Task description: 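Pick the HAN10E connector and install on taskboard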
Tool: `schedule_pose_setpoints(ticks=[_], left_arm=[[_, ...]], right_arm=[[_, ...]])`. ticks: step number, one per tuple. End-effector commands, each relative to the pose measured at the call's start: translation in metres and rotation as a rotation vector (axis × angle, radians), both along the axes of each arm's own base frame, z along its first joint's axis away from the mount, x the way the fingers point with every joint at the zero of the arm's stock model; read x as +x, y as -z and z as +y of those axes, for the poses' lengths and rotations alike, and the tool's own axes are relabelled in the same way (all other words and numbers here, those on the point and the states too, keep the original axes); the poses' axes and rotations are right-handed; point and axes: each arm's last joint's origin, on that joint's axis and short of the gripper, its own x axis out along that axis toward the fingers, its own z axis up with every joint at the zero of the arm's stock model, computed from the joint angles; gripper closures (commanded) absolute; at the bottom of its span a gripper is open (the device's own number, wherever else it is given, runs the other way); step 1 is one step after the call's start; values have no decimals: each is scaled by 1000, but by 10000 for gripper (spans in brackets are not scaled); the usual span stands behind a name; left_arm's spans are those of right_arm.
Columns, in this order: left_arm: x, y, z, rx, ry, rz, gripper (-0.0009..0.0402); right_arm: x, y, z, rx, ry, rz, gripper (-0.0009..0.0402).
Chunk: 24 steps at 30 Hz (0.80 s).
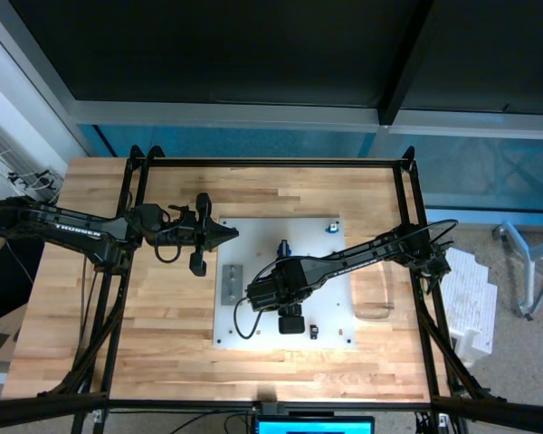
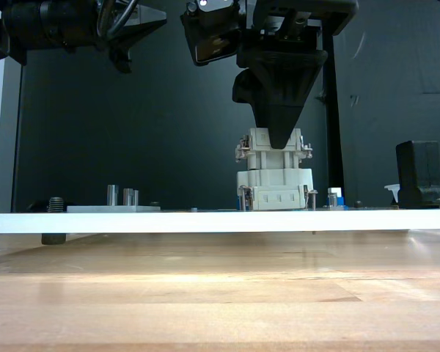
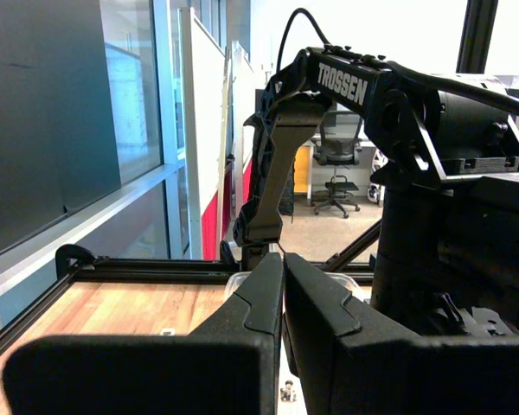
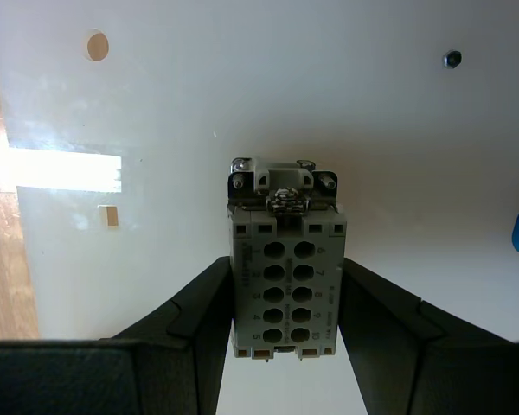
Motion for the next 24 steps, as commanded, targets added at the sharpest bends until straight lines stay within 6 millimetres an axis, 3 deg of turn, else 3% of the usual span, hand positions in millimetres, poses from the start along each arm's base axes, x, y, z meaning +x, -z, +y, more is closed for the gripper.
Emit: schedule_pose_setpoints(ticks=[1, 24], left_arm=[[0, 0, 0, 0, 0, 0, 392], [0, 0, 0, 0, 0, 0, 392]], right_arm=[[0, 1, 0, 0, 2, -2, 306], [0, 7, 1, 0, -9, 33, 306]])
